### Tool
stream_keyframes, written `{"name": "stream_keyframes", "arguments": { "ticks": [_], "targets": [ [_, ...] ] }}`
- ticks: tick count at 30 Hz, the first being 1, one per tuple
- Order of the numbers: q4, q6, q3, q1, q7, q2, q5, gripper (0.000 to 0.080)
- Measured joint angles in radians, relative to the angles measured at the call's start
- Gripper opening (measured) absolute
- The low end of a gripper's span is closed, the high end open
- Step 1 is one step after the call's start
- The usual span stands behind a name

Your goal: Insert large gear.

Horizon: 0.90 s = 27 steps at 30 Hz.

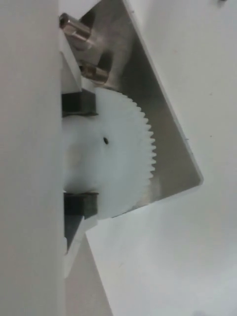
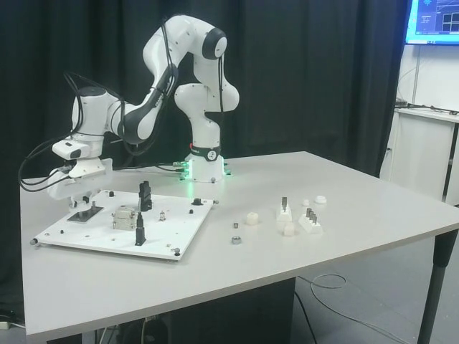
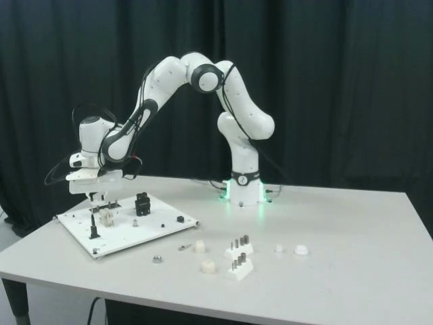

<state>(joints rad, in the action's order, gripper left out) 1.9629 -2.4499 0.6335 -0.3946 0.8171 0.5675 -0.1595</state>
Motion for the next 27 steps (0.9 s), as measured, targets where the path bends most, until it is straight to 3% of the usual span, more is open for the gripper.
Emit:
{"name": "stream_keyframes", "arguments": {
  "ticks": [27],
  "targets": [
    [0.000,-0.001,0.002,0.006,0.000,0.014,0.029,0.0330]
  ]
}}
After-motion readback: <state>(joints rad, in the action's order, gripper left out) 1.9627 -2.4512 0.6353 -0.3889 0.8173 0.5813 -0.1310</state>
